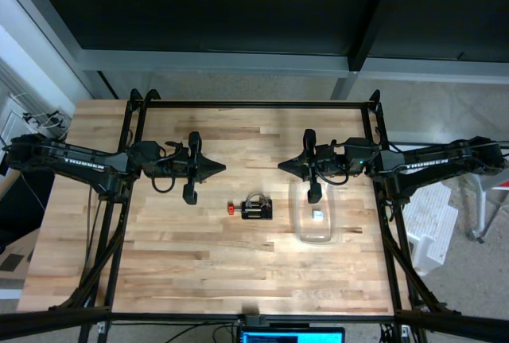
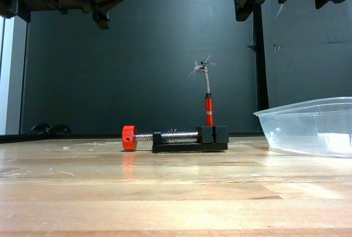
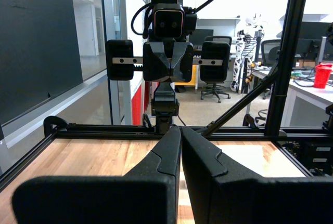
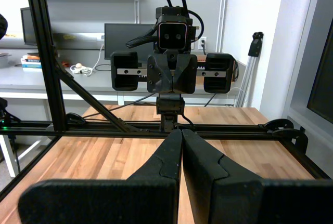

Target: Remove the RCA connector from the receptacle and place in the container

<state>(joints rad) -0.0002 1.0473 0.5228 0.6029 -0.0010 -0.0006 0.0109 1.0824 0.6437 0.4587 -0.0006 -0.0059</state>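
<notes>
The only writing I can read is the white lettering [image 1: 79, 164] along the left arm, which looks like TROSSEN; the right arm carries a matching strip, too small for me to spell out.

A black frame [image 1: 254, 104] rims the wooden surface [image 1: 199, 271], and a lit laptop screen [image 1: 290, 333] sits at the near edge. The left wrist view looks past the frame to office chairs [image 3: 214, 73]. The right wrist view shows a dark monitor [image 4: 130, 34] on a desk.

The receptacle [image 2: 190, 138] lies near the middle of the surface, its orange-red knob [image 2: 128, 137] pointing toward the left arm's side. The RCA connector [image 2: 209, 110] stands upright in the receptacle's end away from the knob, red-bodied, with a springy metal lead and frayed strands rising above it. The container [image 2: 308, 124] sits beside the receptacle on the right arm's side, apart from it, with a small pale cube [image 1: 317, 216] inside.

The left pincer [image 1: 219, 168] hangs high above the surface, its fingers pressed together tip to tip. The right pincer [image 1: 282, 166] faces it, equally high, fingers likewise pressed together. Both hang well apart from the connector.
</notes>
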